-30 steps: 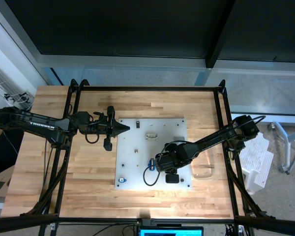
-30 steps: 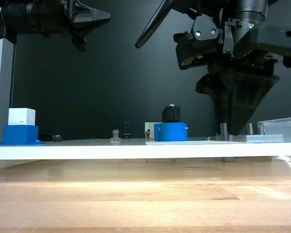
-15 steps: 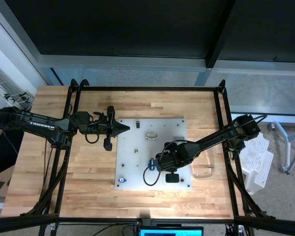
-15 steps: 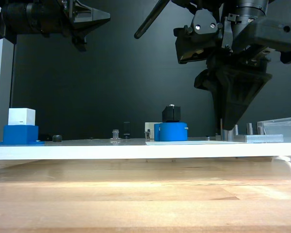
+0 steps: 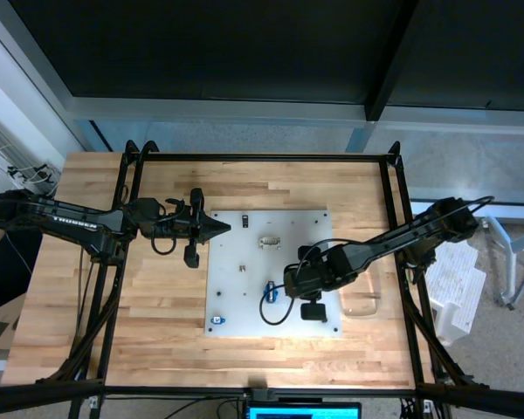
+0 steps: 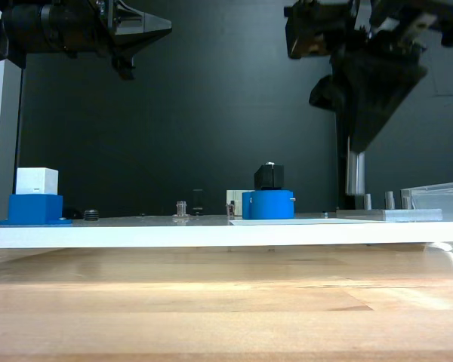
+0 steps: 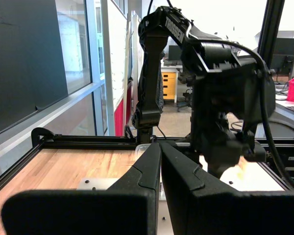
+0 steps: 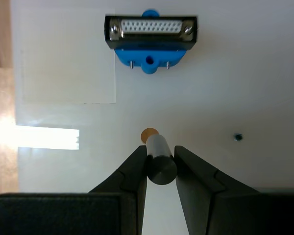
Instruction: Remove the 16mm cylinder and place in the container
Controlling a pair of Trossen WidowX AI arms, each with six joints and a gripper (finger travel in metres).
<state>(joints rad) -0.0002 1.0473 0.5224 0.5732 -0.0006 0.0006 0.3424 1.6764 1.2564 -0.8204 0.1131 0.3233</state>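
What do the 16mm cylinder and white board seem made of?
16mm cylinder, held in the right claw above the white board: probably metal, grey with soft sheen. The board: likely plastic, smooth, reflecting light. Left claw, shut, hangs over the table's left side.

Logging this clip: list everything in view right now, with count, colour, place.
cylinder: one, dark grey, held above the board by the right gripper
tray: one, clear, on the table right of the board
board: one, white, mid-table
connector: one, black on blue mount, on the board
blue block: one, white cube on top, board's near left corner
metal block: one, grey, board's right side
table: one, light wood
left gripper: black, raised over the board's far left edge, jaws shut, empty
right gripper: black, above the board, jaws shut on the cylinder
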